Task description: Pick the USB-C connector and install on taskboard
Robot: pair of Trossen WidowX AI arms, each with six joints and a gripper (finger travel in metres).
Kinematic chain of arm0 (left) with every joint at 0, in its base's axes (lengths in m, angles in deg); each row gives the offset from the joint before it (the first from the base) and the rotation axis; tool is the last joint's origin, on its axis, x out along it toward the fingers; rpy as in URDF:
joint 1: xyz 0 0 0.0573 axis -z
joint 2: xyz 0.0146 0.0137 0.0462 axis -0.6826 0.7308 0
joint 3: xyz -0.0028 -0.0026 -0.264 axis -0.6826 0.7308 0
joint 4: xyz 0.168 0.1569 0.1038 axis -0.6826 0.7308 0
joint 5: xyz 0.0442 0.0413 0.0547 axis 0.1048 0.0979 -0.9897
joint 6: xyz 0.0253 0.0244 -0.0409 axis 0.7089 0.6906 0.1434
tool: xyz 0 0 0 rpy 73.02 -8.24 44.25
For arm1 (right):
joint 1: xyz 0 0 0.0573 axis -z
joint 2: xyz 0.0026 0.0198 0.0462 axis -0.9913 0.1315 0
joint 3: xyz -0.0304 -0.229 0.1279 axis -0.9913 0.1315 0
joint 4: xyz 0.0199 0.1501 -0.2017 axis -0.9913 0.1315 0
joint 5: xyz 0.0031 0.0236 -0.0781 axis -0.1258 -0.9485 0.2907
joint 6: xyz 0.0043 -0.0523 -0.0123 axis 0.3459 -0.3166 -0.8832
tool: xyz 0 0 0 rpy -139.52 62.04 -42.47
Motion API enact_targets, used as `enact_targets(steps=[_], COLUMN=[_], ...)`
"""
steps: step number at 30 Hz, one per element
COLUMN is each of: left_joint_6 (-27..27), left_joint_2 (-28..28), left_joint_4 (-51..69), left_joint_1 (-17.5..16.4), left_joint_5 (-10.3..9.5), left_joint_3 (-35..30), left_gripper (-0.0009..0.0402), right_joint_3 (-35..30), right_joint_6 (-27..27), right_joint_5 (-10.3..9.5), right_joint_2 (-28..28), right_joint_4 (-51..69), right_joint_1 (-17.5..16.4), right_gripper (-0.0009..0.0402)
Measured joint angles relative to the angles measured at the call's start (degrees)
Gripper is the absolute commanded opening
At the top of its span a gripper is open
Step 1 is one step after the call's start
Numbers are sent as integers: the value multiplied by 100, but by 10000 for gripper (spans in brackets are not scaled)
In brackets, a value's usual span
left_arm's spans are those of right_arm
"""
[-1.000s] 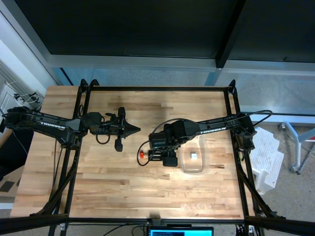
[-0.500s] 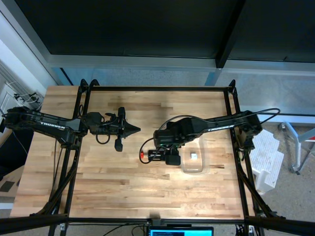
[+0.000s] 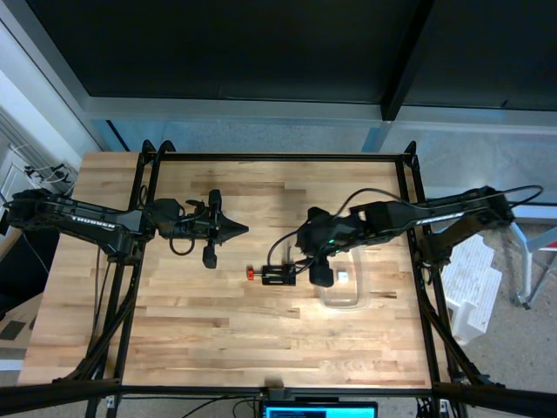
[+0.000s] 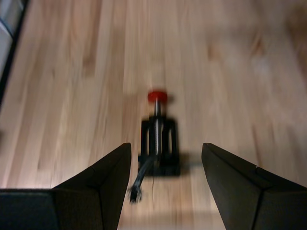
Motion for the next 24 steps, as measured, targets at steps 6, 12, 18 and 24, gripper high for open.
enact_targets(steps=[6, 12, 18, 24], left_joint_6=[2, 2, 0, 0], left_joint_2=[0, 0, 0, -2], left_joint_4=[0, 0, 0, 0], left_joint_1=[0, 0, 0, 0], left_joint_5=[0, 2, 2, 2], left_joint_3=[0, 2, 2, 2], left_gripper=[0, 0, 0, 0], right_joint_3=[1025, 1971, 2643, 3241], right_joint_6=[-299, -535, -667, -669], right_joint_5=[-4, -46, -48, -48], right_joint_2=[-734, -1320, -1788, -2120], right_joint_4=[-1519, -2994, -3912, -4854], right_joint_1=[201, 487, 680, 726], right_gripper=[197, 155, 100, 31])
